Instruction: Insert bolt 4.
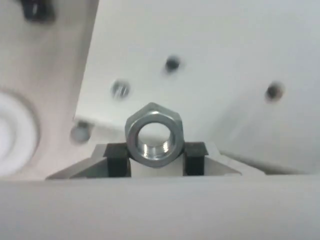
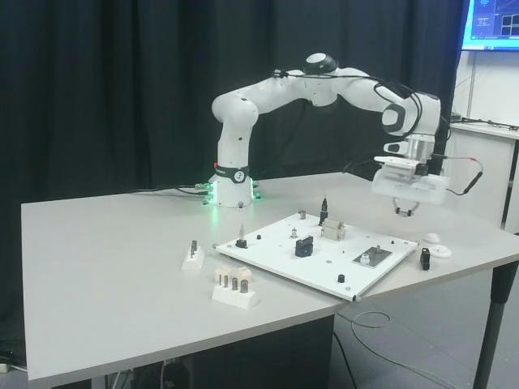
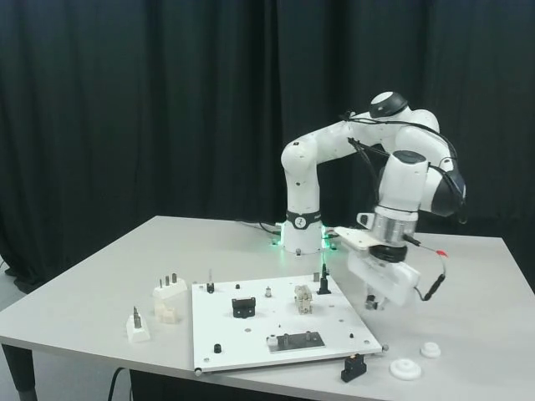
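My gripper is shut on a grey hex nut with a threaded hole, held between the two black fingers. No bolt shows in the grip. In the wrist view the nut hangs over the edge of the white assembly board, near two small dark holes and a small screw head. From the room, the gripper hovers above the table just past the board's far right side. The other room camera shows the gripper close to the board.
The board carries several small black and grey fixtures. Two white holders with upright bolts stand left of it. White discs and a black part lie on the grey table by the board's right corner.
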Robot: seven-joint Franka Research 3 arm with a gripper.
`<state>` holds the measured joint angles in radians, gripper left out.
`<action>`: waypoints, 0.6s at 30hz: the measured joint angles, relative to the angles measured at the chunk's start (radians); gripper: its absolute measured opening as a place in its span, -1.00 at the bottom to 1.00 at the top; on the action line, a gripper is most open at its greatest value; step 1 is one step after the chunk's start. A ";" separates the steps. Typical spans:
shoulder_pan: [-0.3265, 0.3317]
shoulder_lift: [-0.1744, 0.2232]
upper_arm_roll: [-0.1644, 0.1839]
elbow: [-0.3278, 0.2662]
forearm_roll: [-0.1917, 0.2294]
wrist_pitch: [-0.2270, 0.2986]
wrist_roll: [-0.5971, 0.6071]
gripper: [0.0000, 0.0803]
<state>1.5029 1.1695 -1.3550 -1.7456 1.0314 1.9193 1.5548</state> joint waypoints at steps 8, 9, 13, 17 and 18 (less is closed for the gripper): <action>-0.064 0.001 -0.022 -0.011 -0.047 -0.002 -0.216 -0.45; -0.072 0.002 -0.025 -0.012 -0.051 -0.002 -0.241 -0.45; -0.109 0.003 -0.031 -0.017 -0.062 -0.003 -0.336 -0.45; -0.146 0.004 -0.034 -0.025 -0.063 -0.003 -0.432 -0.45; -0.154 0.005 -0.035 -0.028 -0.063 -0.003 -0.457 -0.45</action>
<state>1.3485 1.1749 -1.3898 -1.7735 0.9686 1.9165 1.0982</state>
